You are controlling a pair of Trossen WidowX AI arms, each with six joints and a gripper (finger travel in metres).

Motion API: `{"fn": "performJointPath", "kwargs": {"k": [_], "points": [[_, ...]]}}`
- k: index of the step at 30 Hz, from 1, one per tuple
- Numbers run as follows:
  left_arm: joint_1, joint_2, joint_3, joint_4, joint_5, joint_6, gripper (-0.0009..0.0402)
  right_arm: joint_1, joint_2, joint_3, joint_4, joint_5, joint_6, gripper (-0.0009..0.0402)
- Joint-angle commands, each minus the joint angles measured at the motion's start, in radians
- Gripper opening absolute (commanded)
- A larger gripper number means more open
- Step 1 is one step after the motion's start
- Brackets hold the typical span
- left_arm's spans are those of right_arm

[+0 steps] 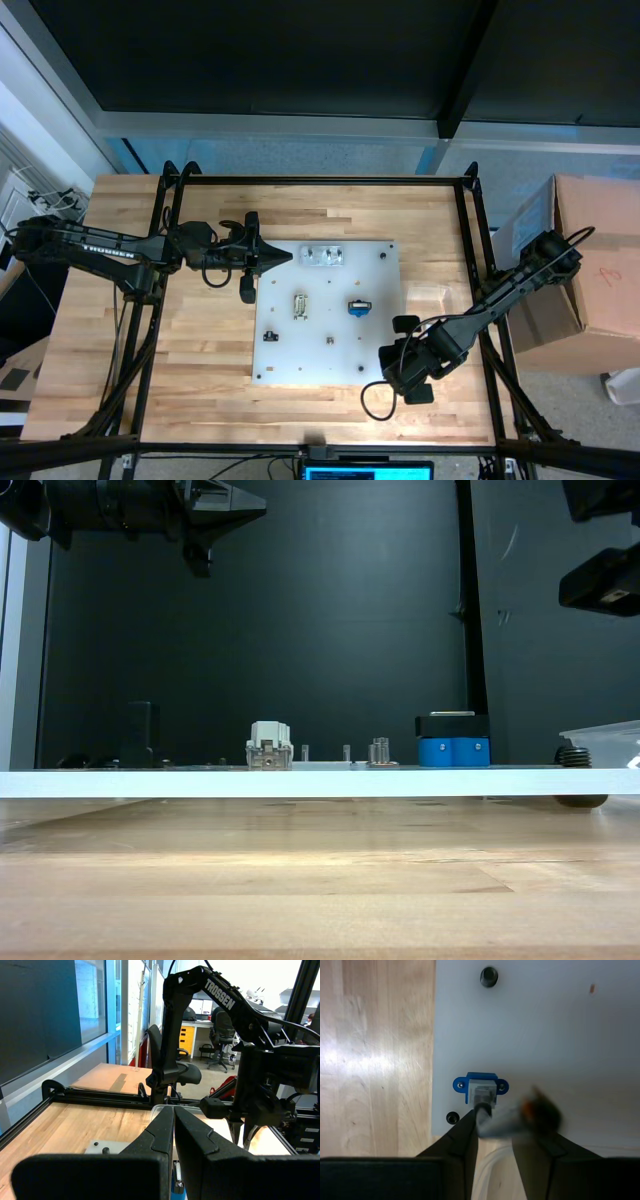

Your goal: Pick the RJ45 connector and install on the taskboard

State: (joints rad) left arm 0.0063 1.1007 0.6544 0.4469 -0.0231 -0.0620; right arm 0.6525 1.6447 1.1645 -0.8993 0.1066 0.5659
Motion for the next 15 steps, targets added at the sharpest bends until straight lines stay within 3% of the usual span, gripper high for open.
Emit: {"fn": "performJointPath", "kwargs": {"k": [1, 15], "points": [[0.000, 0.000, 0.000, 0.000, 0.000, 0.000, 0.0001, 0.001, -0.007, 0.016, 0.014, 0.006, 0.002, 0.0111], [0.000, 0.000, 0.000, 0.000, 0.000, 0.000, 0.0001, 0.000, -0.080, 0.026, -0.054, 0.006, 0.002, 0.0119]]}}
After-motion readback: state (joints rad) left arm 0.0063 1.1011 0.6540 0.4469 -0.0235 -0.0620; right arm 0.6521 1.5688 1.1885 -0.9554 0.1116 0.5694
